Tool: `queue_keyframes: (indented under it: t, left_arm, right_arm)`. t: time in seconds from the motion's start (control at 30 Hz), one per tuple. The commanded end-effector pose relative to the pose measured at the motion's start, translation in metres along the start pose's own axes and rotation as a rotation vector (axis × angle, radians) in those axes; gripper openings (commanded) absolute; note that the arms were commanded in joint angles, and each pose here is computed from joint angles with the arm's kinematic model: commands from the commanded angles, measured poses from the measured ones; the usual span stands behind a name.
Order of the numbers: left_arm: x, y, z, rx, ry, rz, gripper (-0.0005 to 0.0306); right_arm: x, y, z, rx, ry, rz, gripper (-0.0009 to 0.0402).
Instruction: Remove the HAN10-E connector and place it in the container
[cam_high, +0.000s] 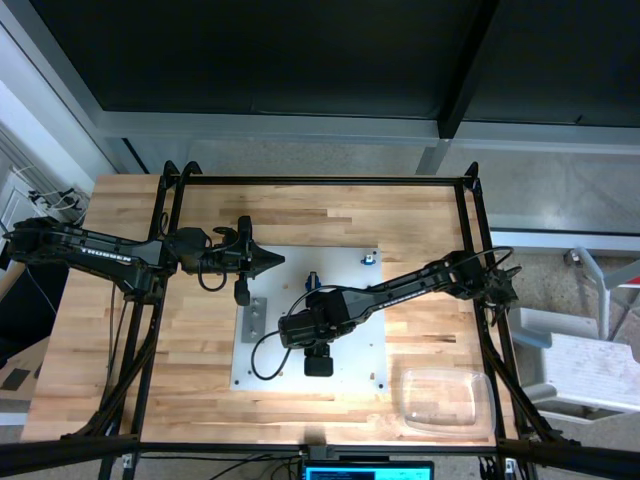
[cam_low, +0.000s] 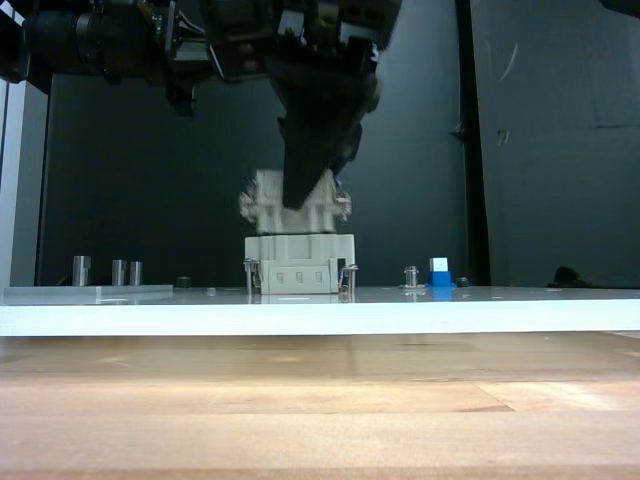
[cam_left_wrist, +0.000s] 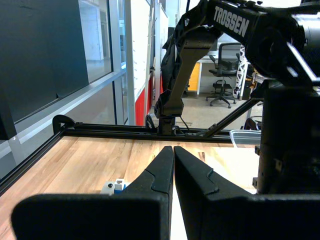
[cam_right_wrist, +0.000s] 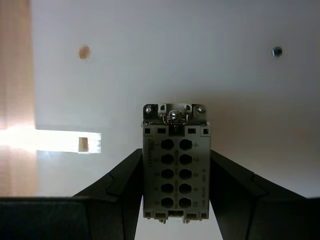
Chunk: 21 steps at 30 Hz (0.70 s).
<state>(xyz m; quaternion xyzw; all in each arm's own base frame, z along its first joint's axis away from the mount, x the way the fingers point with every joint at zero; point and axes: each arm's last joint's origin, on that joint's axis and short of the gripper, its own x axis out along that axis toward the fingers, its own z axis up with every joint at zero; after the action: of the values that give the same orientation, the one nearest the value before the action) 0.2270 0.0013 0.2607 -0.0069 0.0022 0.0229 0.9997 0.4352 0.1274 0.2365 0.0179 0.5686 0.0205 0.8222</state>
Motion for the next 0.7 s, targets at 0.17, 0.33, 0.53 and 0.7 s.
queue_keyframes:
  t: [0.17,0.33,0.53,0.7]
  left_arm:
    - [0.000,0.000,0.000,0.000,0.000,0.000,0.0000]
    - [0.000,0.000,0.000,0.000,0.000,0.000,0.0000]
    - [0.000,0.000,0.000,0.000,0.000,0.000,0.0000]
    - [0.000,0.000,0.000,0.000,0.000,0.000,0.0000]
  right_arm:
    - [-0.014,0.001,-0.002,0.003,-0.004,0.001,0.0031]
    - [-0.029,0.003,-0.009,-0.005,0.021,-0.006,0.0033]
    - [-0.042,0.010,-0.022,0.047,0.016,-0.014,0.0032]
    - [-0.048,0.018,-0.040,0.113,0.020,-0.049,0.0032]
